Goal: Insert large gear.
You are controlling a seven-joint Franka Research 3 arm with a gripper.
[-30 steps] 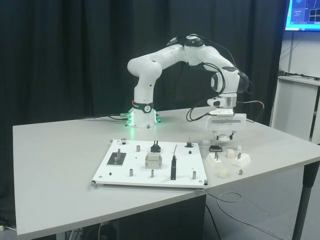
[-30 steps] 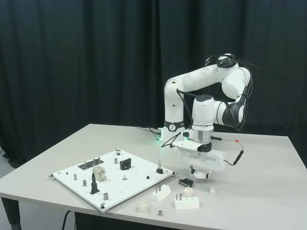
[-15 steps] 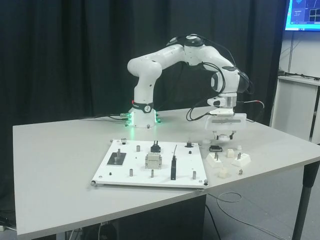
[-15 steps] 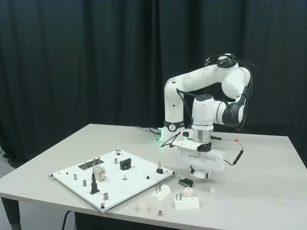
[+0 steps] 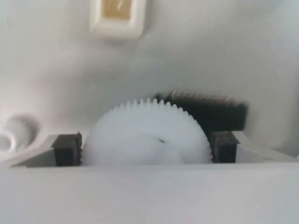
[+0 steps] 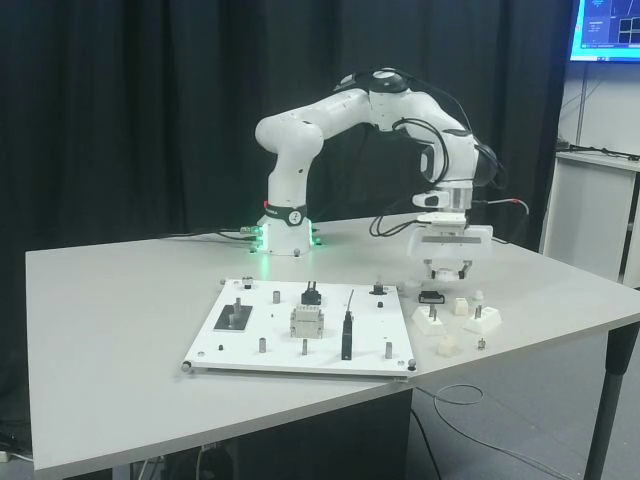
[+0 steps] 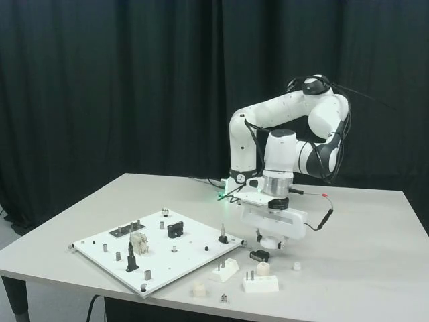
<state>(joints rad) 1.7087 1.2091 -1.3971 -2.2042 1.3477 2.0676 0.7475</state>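
Since the earlier frame, the gripper (image 6: 447, 271) rose, its fingers clamped on the large gear (image 5: 147, 134); carrying it level toward the white board (image 6: 260, 345) seemed wise.

This is a robotics lab or test room, not a home or shop. A white robot arm (image 6: 350, 110) is bolted near the back edge of a plain grey table (image 6: 110, 330), with a green light glowing at its base (image 6: 285, 235). Black curtains (image 7: 120, 80) hang behind the table and shut off the whole background, as in a recording space. A white practice board (image 7: 157, 255) studded with pegs and small fittings lies toward the table's front edge, and small white blocks (image 7: 261, 284) sit beside it. A wall screen (image 6: 608, 28) and a white cabinet (image 6: 590, 210) stand off to one side
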